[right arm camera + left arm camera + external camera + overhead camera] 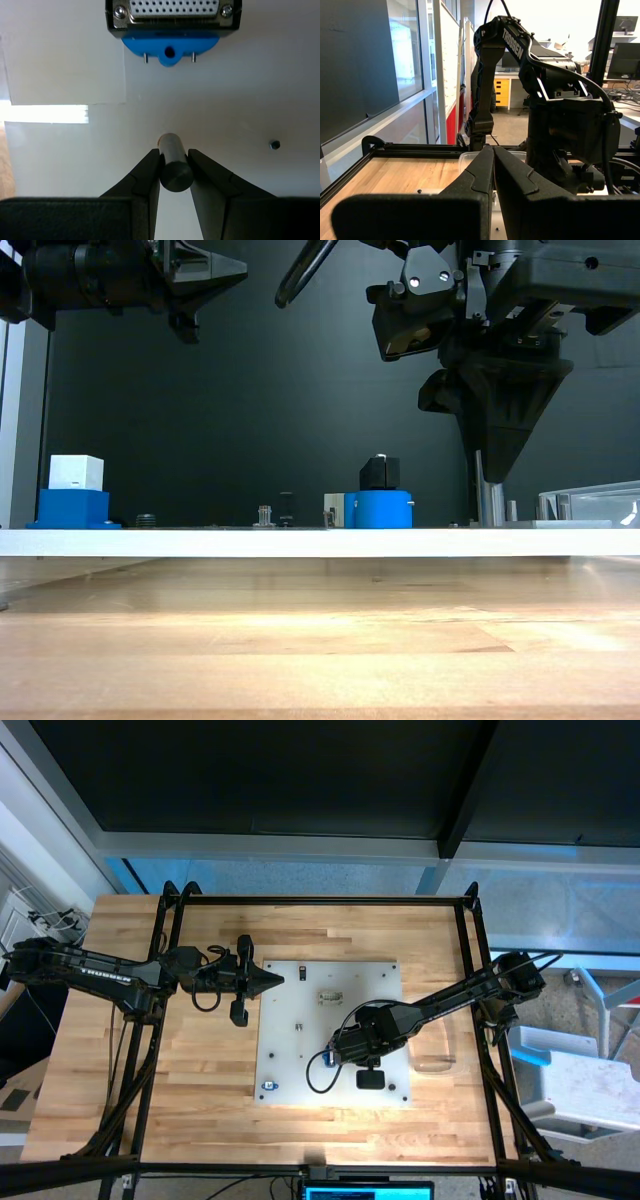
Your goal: Pick the 16mm cylinder and place it in the taskboard
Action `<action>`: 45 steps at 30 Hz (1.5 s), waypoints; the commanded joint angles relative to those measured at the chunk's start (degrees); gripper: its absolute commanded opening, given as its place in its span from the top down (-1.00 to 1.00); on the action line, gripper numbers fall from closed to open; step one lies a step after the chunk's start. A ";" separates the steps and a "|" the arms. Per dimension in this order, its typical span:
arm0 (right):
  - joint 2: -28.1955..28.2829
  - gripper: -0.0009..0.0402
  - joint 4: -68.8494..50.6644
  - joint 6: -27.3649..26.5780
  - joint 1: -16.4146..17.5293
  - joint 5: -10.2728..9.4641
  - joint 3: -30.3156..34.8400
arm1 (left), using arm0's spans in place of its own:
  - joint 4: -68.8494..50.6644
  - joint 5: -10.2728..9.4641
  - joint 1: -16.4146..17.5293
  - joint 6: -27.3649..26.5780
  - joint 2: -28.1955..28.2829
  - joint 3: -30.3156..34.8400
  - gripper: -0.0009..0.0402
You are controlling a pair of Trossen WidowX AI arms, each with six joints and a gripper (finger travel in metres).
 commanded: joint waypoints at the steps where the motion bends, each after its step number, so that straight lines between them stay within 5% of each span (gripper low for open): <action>1: 0.09 0.75 0.15 0.02 0.00 -0.15 0.02 | 0.02 0.00 0.02 0.00 0.00 0.00 0.96; 45: 1.29 0.75 0.26 1.22 0.17 -0.20 0.00 | 0.02 0.00 0.00 0.02 0.00 0.00 0.96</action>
